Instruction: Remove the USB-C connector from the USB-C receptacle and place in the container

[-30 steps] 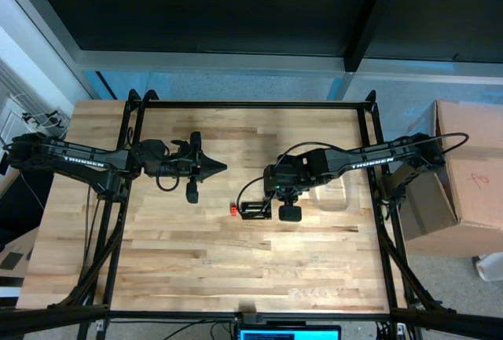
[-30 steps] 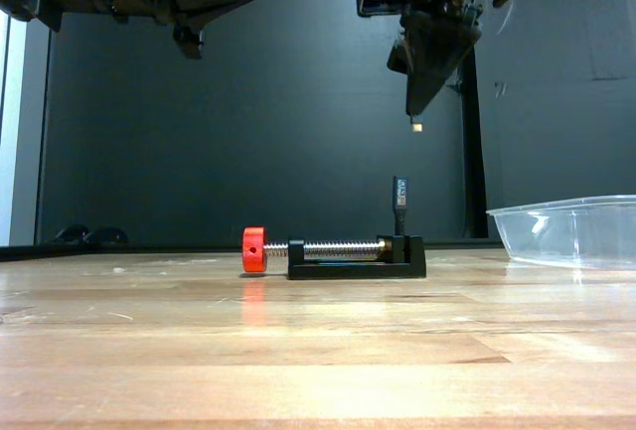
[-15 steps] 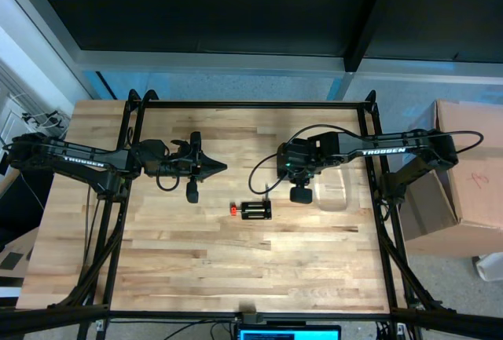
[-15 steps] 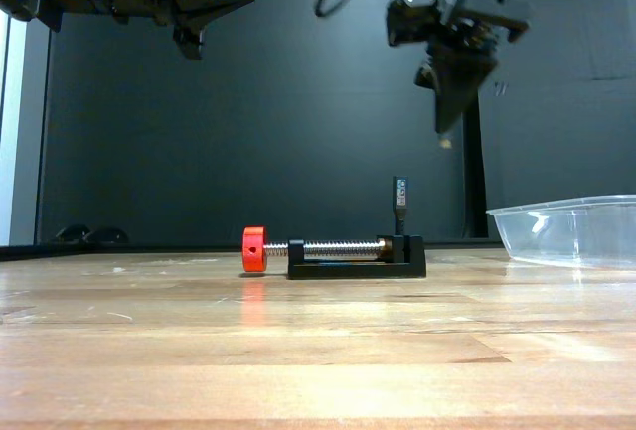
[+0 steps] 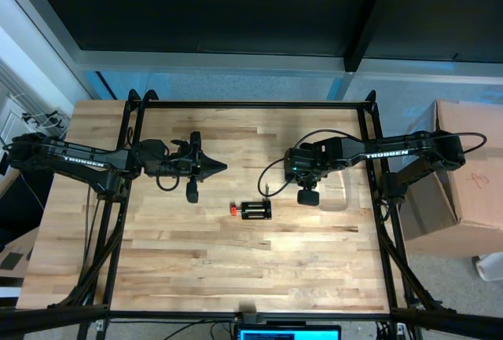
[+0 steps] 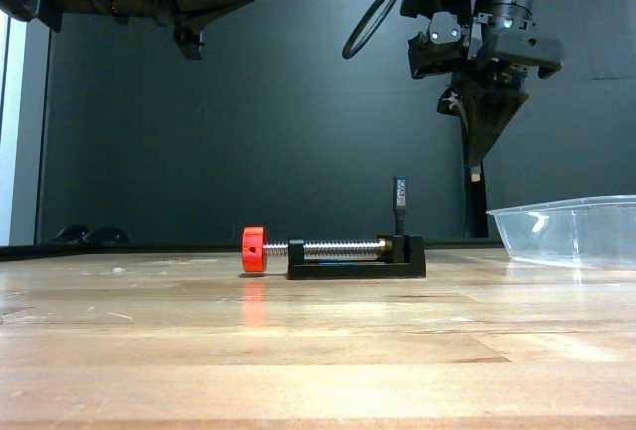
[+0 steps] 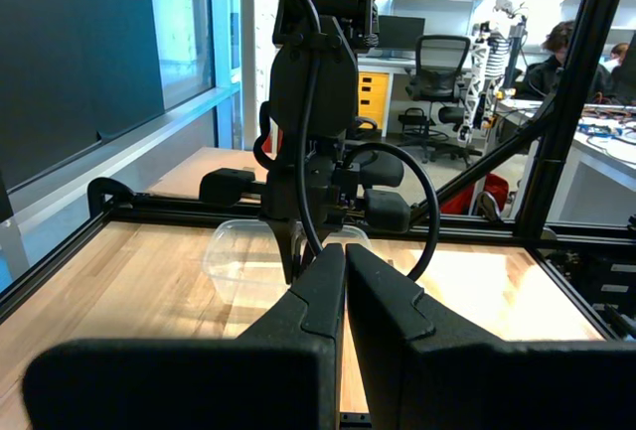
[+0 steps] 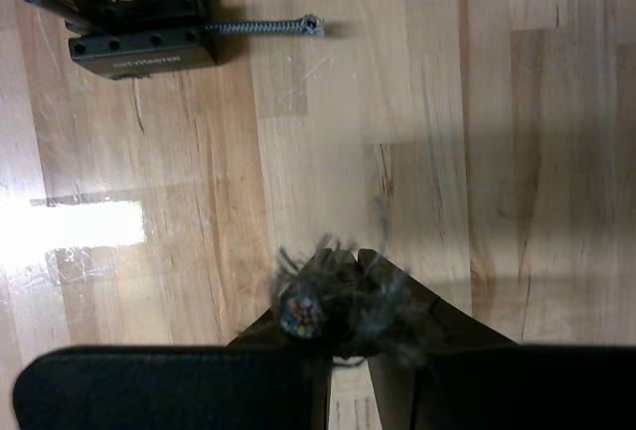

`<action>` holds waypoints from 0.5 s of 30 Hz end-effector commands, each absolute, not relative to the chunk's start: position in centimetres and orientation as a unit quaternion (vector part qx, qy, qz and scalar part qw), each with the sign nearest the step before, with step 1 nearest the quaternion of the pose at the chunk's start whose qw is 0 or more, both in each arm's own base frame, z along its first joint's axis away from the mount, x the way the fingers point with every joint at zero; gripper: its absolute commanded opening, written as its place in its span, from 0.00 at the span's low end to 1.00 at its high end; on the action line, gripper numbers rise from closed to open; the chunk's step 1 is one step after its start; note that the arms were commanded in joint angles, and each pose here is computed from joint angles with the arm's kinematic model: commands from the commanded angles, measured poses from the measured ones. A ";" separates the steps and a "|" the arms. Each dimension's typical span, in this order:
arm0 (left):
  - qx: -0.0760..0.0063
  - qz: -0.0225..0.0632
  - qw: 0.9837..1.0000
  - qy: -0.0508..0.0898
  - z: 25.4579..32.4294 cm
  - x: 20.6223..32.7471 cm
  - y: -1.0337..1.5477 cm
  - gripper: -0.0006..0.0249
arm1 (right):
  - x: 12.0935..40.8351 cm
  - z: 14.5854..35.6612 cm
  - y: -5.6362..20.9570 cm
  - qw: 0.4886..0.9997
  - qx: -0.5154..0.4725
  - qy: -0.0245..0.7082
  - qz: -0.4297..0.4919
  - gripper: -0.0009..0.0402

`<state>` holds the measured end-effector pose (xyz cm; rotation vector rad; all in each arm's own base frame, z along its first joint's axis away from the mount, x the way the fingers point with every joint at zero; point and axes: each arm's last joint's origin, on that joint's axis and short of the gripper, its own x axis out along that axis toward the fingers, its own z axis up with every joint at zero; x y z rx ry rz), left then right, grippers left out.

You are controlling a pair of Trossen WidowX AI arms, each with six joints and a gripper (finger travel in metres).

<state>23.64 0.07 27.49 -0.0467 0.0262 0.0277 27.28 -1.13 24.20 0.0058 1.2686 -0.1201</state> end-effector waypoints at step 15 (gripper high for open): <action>-0.023 0.014 1.000 0.013 27.49 23.7 0.08 0.02 | 27.2 21.0 -1.2 0.814 0.007 0.578 -0.060 0.02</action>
